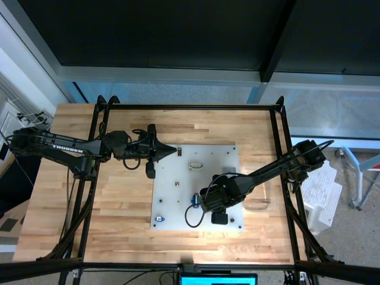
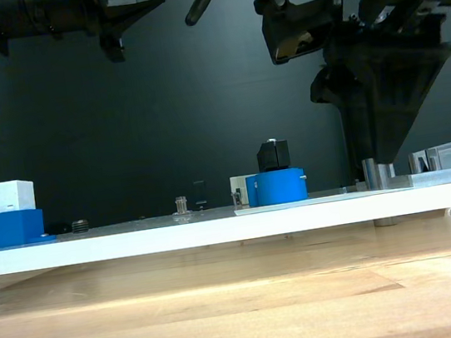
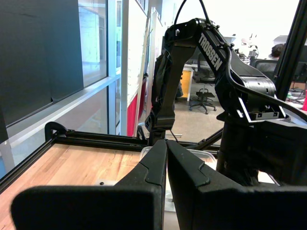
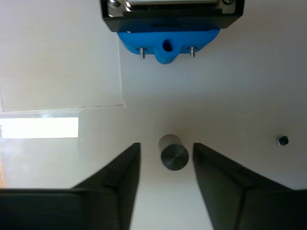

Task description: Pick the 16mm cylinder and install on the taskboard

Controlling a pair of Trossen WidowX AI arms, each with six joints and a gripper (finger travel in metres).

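**Right tool** (image 4: 166, 147): It points straight down over the taskboard (image 1: 178, 205), toward the board's near right quarter. The fingers (image 4: 122, 175) are moderately apart and hold nothing. This posture suits a vertical grip on an upright peg, or letting go of one.

**Cylinder** (image 4: 173, 153): It stands upright on the white plate between the two fingers. It touches neither finger and sits a shade nearer one than the other. The blue connector (image 4: 165, 45) lies just beyond it. Seen from worktop height, the cylinder is directly under the tool's tips, which are about level with its top. I cannot tell whether it is seated in a hole or only resting on the surface.

**Left tool** (image 1: 172, 149): The fingers are pressed together and empty. It is held level, high above the worktop (image 1: 77, 196), at the board's far left corner. It looks parked, clear of the working arm.
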